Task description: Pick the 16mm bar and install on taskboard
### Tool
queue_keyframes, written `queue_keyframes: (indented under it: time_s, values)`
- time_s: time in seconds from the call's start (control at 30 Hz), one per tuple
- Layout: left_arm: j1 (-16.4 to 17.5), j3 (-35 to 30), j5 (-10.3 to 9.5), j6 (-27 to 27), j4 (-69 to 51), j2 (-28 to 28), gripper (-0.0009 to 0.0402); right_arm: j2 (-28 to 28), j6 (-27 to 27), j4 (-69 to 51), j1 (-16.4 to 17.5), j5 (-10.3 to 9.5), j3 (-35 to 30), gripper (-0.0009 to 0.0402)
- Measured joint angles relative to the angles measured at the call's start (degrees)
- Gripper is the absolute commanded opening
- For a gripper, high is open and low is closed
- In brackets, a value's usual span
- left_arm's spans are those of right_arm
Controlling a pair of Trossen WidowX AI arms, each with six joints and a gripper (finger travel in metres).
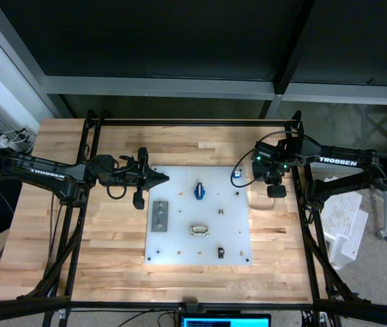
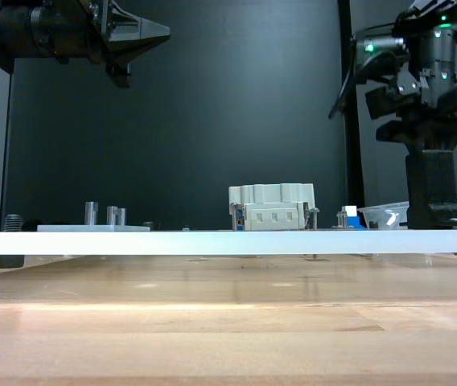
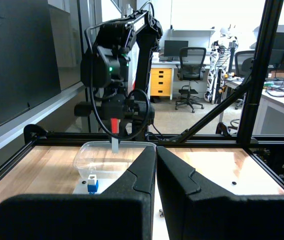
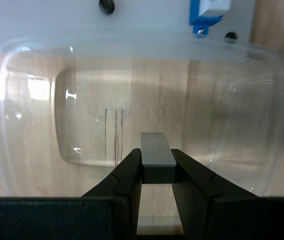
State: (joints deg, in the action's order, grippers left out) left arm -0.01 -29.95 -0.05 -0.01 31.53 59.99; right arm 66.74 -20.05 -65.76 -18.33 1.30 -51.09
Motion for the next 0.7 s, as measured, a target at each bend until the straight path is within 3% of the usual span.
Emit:
queue_keyframes:
  time_s: [0.33,0.7]
  values:
    - [0.00,0.00,0.02,0.00,-0.02,0.00,0.0000,0.00,1.77,-1.31,1.03,0.09,-1.90,0.0007]
    - [0.00,0.00,0.02,0.00,0.00,0.00,0.0000,0.52,13.97,-1.20,11.02,0.85,-2.93,0.0007]
